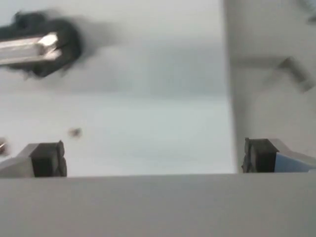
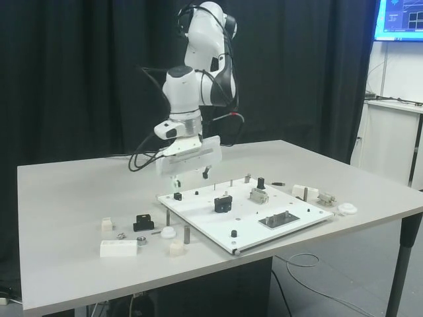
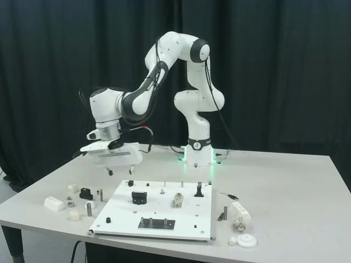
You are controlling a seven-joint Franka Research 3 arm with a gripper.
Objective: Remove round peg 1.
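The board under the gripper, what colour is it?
White; the board shows best in the second room view, lying on the grey table.

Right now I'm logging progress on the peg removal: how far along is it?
Early stage. Done: the gripper hangs above the white board's far corner. In hand: nothing; the fingers are open and empty. Left: descend, grasp a peg and lift it out. Which peg is round peg 1, I cannot tell.

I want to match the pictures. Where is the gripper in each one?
Wrist view: the gripper, open, one fingertip at each side.
First room view: left of centre, over the board's far corner.
Second room view: left, above the board's far left corner.
Landmark: the white board.
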